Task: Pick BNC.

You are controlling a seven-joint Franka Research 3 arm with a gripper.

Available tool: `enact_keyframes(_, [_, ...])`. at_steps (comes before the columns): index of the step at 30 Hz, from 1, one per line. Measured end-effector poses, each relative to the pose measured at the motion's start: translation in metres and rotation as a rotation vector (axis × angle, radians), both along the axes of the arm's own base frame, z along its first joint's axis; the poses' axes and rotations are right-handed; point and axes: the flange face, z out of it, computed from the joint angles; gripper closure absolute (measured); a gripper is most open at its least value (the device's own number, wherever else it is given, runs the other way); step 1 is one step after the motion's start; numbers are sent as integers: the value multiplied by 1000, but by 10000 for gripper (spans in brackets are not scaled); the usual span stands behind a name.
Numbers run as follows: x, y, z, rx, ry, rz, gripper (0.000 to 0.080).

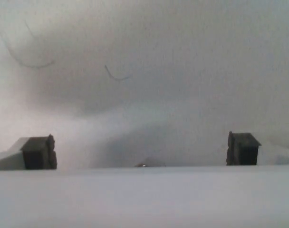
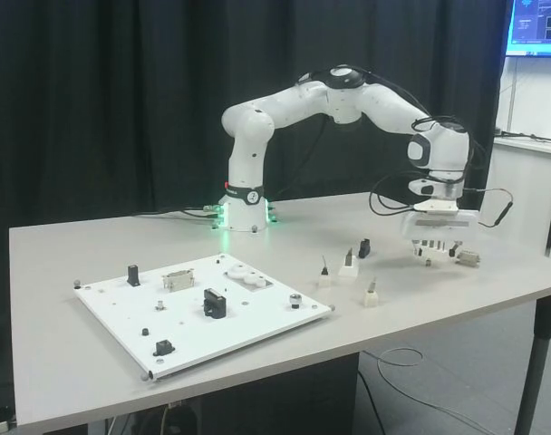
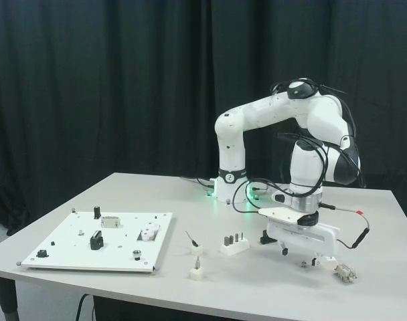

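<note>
The white arm reaches out from its base and bends down so that the gripper (image 2: 437, 248) hangs low over the grey table (image 2: 76, 245), close to the surface. Its two black fingertips (image 1: 39, 152) stand spread wide apart with nothing between them, as the wrist view shows plainly (only bare table lies under them, with a few thin dark scratches). At the near edge of that view a small metal tip (image 1: 141, 165) just peeks up, too little of it showing to say what it is. The BNC (image 2: 468, 257), a small metal connector, lies on the table just beside the gripper, on the side away from the white board (image 2: 248, 317); it is not held. Between gripper and board stand a few small parts: a white holder with grey pins (image 3: 234, 245), a small black piece (image 2: 364, 246), and two little white blocks (image 3: 198, 271) nearer the table's front edge.
</note>
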Motion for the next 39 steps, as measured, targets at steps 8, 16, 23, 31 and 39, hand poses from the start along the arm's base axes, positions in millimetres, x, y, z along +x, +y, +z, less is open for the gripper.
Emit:
enact_keyframes(8, [-13,3,-10,2,-32,-22,3])
enact_keyframes(16, [-22,4,-16,11,-55,-49,3])
enact_keyframes(23, [-26,1,-19,21,-58,-68,3])
enact_keyframes(31, [-28,0,-21,33,-55,-79,3])
enact_keyframes(39, [-30,1,-26,36,-48,-78,3])
